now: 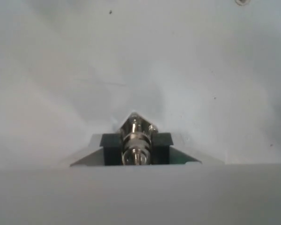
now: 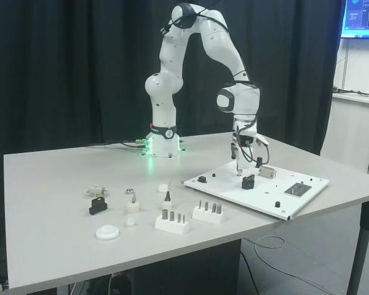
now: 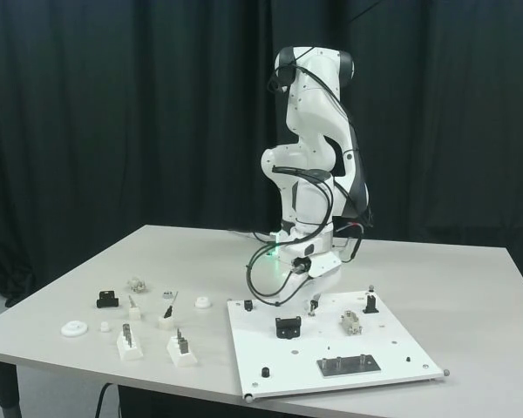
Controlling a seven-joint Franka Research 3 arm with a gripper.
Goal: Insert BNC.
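Starting at the left of the grey surface (image 2: pixel 49 203) in the first room view, there's a scatter of small parts: a black clip (image 2: pixel 98 207), a white disc (image 2: pixel 106 232), then two white blocks with pins (image 2: pixel 172 222) standing upright in them. Moving right, my green-lit base (image 2: pixel 162 147) sits at the back, and the white board (image 2: pixel 258 195) lies near the front edge, with a black holder (image 2: pixel 248 182) on it and a grey plate (image 2: pixel 297 188) farther along. I'm hanging just above that board, arm folded over, my hand (image 2: pixel 240 167) pointing down right behind the black holder. In the wrist view, the BNC (image 1: pixel 136 143), a shiny metal connector, sits pinched in my hand between the black pads (image 1: pixel 110 149), one on either side, with bare white board beneath it. From the second room view, my hand (image 3: pixel 313 304) hovers close to the board, between the black holder (image 3: pixel 288 327) and a small metal fitting (image 3: pixel 349 323).
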